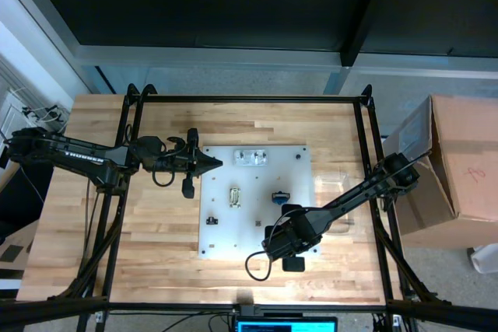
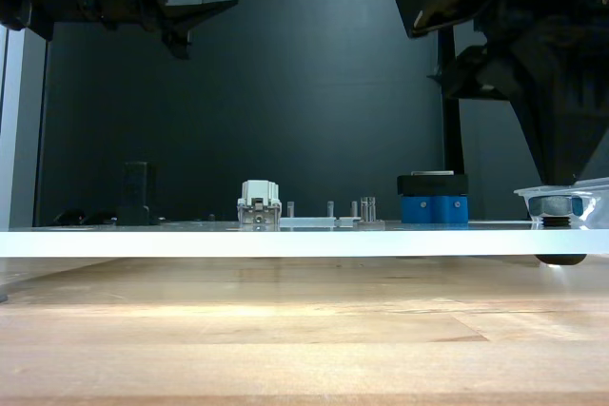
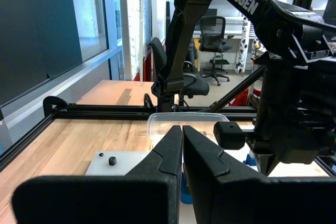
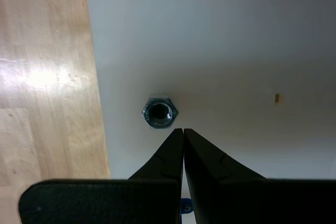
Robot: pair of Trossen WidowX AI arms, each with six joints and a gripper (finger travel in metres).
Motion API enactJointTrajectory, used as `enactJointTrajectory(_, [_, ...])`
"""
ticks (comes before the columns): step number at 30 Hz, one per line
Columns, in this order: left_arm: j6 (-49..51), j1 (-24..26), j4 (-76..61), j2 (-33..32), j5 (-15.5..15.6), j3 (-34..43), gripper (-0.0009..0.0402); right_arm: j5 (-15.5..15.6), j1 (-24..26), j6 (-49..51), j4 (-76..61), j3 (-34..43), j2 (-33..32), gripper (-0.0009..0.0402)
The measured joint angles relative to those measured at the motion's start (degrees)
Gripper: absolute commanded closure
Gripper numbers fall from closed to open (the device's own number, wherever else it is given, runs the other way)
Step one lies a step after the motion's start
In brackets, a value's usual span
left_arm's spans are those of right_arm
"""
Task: Pick the M12 nut and place it on its threads and fasten
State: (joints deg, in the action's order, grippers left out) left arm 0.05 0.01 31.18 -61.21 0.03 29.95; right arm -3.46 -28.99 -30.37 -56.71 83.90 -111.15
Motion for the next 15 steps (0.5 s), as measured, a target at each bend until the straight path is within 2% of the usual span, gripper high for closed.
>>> enactJointTrajectory(13, [-0.02,0.00,0.00,0.00,0.00,-0.02,0.0393,0.09,-0.02,0.00,2.32,-1.68,0.00,0.0394])
enactJointTrajectory(14, [-0.02,0.00,0.02,0.00,0.00,-0.02,0.0393,0.79,-0.04,0.00,2.36,-1.68,0.00,0.0393])
enactJointTrajectory(15, [-0.02,0.00,0.00,0.00,-0.02,-0.02,0.0393,2.75,-0.07,0.11,2.38,-1.68,0.00,0.0393])
